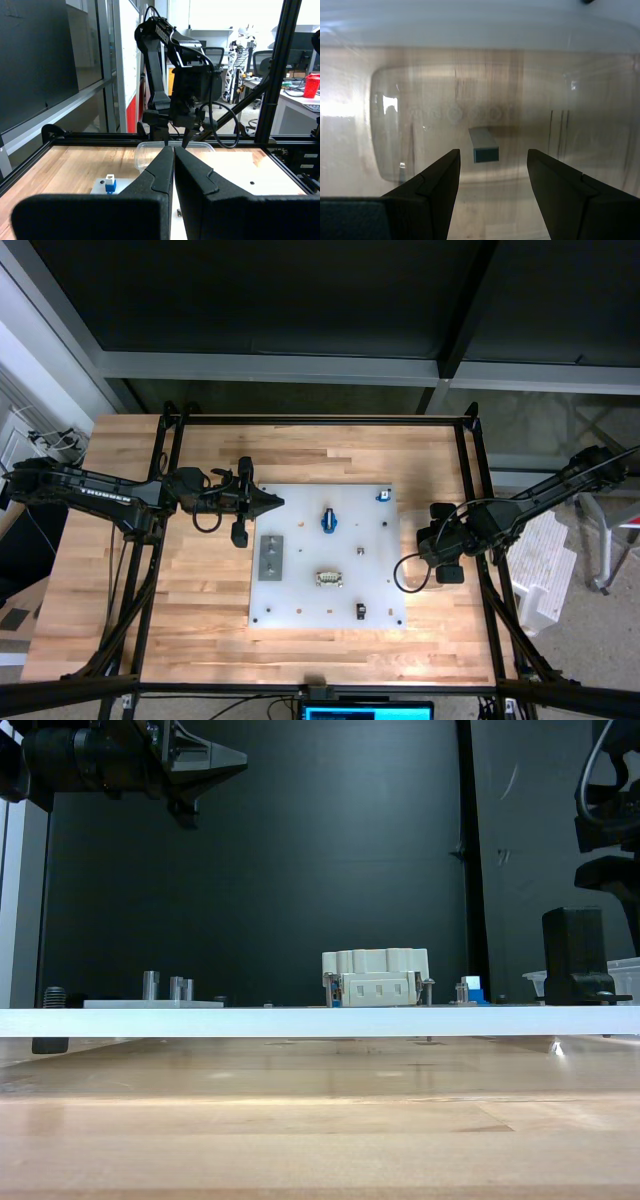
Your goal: Pick the 16mm bar and install on taskboard
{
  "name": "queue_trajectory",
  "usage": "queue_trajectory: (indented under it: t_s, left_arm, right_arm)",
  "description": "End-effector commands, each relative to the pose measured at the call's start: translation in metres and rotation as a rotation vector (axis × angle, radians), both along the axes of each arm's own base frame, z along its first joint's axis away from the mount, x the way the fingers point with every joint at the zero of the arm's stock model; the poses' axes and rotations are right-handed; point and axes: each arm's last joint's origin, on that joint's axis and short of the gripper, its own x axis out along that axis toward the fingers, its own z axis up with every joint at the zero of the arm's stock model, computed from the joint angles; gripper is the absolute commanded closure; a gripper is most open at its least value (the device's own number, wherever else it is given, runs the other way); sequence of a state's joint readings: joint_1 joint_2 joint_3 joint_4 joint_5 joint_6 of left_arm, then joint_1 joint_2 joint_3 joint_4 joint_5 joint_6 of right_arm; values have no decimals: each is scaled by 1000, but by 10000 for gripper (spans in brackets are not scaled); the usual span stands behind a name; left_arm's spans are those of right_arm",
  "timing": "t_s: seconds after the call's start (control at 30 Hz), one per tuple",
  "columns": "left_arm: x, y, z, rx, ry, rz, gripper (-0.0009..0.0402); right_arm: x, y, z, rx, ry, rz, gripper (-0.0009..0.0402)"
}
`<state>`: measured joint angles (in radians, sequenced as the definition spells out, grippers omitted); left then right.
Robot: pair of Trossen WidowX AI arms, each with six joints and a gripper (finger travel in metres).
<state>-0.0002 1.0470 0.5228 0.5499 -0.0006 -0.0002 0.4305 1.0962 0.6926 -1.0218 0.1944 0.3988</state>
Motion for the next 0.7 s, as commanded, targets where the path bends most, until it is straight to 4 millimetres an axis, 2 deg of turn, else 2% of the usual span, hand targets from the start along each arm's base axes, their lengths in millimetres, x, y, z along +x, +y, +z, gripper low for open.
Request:
queue_trajectory:
  t_s: [0.03, 0.17, 0.7]
  left_arm:
    - [0, 0, 0, 0, 0, 0, 393]
    - [0, 0, 0, 0, 0, 0, 393]
    - [0, 0, 0, 0, 0, 0, 393]
  right_arm:
    - [0, 0, -3, 5, -5, 4, 208]
    - [0, 0, -6, -4, -4, 53, 208]
    - [-2, 0, -19, 14, -9, 43, 209]
